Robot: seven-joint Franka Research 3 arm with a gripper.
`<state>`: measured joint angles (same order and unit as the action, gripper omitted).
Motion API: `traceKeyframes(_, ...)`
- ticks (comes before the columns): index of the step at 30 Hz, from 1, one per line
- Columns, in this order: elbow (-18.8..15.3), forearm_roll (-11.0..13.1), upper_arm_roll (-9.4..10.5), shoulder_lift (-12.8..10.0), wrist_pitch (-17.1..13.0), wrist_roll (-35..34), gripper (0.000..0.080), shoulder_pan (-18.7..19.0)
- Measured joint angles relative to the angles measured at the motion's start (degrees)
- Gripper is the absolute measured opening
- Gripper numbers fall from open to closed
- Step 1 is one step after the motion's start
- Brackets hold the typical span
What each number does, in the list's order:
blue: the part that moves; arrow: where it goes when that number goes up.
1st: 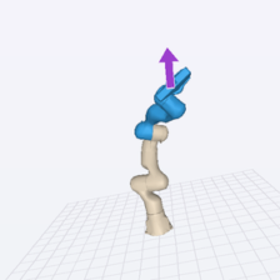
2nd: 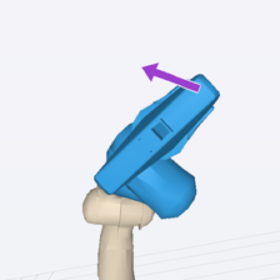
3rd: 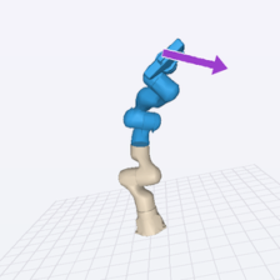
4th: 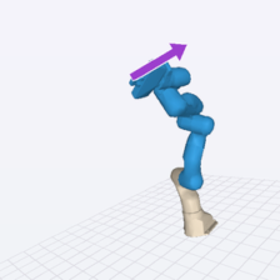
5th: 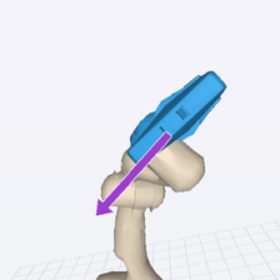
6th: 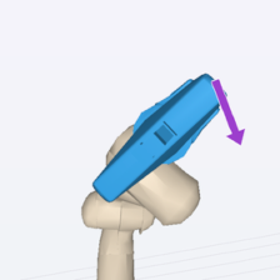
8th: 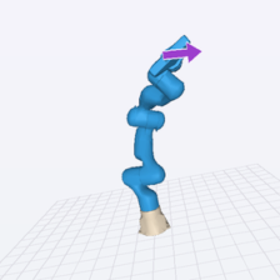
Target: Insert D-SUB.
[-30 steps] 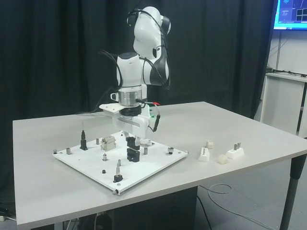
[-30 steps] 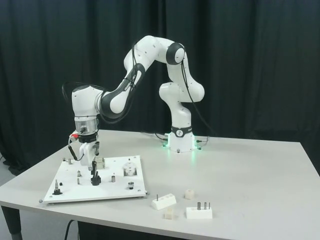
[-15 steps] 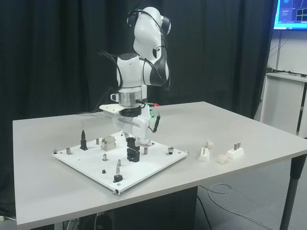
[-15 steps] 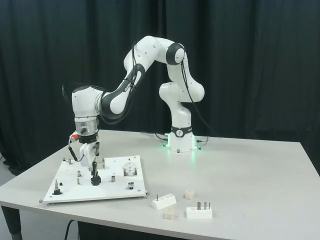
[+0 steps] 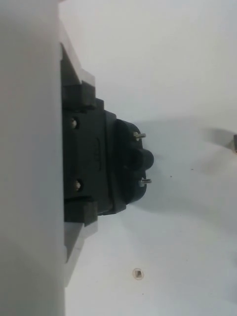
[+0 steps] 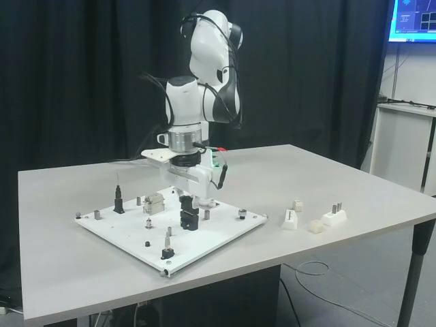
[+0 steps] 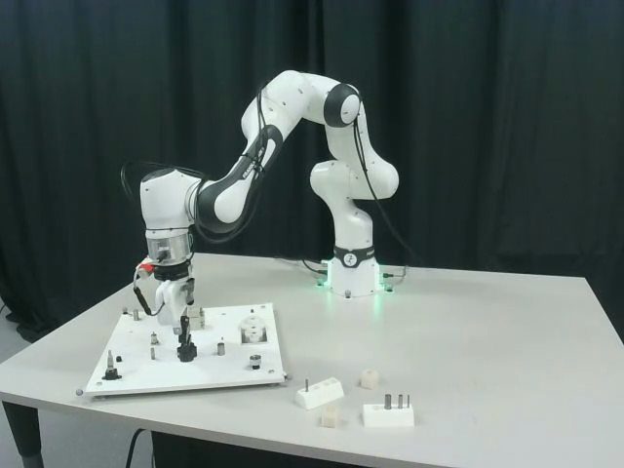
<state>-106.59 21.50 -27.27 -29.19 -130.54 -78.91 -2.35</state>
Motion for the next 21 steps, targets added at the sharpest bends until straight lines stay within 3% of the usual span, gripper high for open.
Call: traceKeyframes(21, 0.00, 0.00, -0.27, 0.01, 0.50, 2.20, 0.0388, -0.03)
